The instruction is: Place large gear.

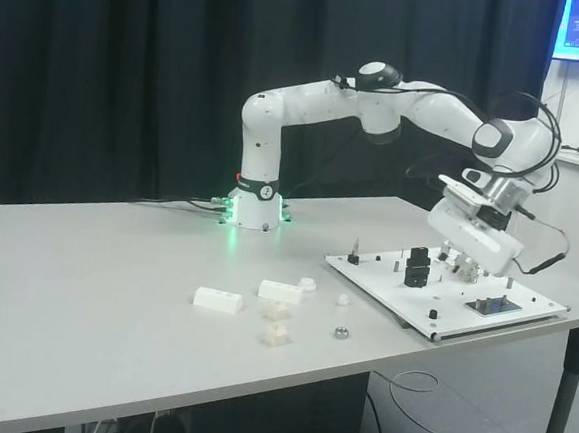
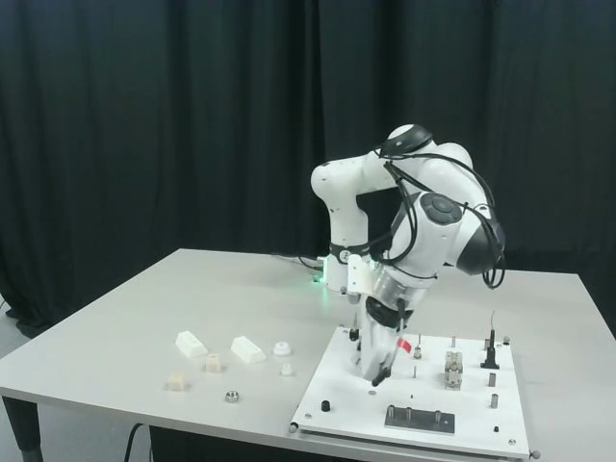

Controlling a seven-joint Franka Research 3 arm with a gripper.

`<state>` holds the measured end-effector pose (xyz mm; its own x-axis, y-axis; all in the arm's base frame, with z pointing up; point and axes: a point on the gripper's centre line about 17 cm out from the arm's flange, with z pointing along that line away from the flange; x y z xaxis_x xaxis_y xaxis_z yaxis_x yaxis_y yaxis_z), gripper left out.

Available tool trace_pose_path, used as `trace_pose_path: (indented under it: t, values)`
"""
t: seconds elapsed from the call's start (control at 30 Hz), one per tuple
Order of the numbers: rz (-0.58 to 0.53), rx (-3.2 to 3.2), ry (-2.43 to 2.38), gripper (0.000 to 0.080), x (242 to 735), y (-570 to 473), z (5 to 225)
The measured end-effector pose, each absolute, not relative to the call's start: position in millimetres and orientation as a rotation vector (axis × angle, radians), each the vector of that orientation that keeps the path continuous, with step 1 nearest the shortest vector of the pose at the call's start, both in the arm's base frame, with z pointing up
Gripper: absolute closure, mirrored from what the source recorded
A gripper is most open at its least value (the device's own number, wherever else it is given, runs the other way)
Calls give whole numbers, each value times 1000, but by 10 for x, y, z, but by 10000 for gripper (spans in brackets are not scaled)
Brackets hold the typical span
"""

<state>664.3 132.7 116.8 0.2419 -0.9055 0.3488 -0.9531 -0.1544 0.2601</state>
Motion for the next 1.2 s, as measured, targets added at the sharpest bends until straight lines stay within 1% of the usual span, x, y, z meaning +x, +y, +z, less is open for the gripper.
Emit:
trace_pose_path:
  t: [0.6, 0.83, 1.2]
  values:
    - [62, 2048, -1592, 479, 6123, 560, 1215]
    - [22, 2058, -1554, 479, 5912, 328, 1164]
    - [-3, 2072, -1514, 479, 5609, -106, 1077]
